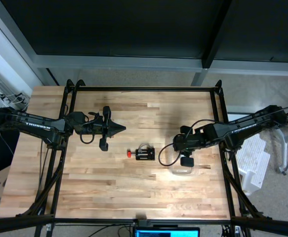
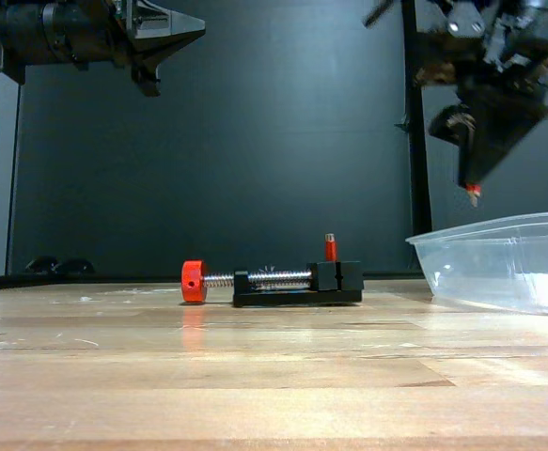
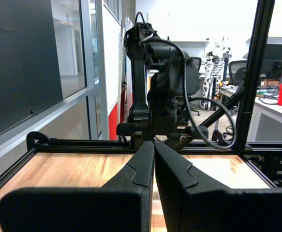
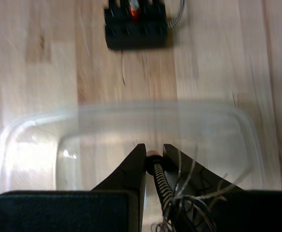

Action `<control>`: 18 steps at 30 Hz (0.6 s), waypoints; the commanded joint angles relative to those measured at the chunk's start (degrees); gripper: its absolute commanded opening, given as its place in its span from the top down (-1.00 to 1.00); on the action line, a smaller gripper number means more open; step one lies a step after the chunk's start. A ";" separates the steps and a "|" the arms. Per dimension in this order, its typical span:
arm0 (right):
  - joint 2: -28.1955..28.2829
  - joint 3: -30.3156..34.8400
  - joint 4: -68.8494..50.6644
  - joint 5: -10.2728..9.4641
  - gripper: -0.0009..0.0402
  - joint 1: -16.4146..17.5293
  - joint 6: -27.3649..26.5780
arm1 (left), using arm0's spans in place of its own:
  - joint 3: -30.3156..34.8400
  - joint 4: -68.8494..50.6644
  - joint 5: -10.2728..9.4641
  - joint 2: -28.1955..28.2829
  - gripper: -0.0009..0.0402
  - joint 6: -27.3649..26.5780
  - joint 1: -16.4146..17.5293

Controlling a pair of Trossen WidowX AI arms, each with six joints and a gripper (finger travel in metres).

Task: Remove the RCA connector from the receptacle and place in the container

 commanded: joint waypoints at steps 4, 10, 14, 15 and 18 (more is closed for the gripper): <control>-0.46 -4.61 -0.35 0.55 0.96 0.04 1.36 | 0.02 0.00 0.02 0.02 0.96 0.00 0.00; -0.46 -6.88 -0.37 0.52 0.96 0.11 1.73 | 0.02 0.00 0.02 0.02 0.96 0.00 0.02; -0.46 -7.23 -0.37 -0.50 0.88 0.15 1.22 | 0.02 0.00 0.02 0.02 0.96 0.00 0.00; -0.46 -7.10 -0.37 -0.50 0.82 0.15 1.22 | 0.02 0.00 0.02 0.02 0.96 0.00 0.00; -0.46 -6.84 -0.26 -0.46 0.59 0.15 1.31 | 0.02 0.00 0.02 0.02 0.96 0.00 0.00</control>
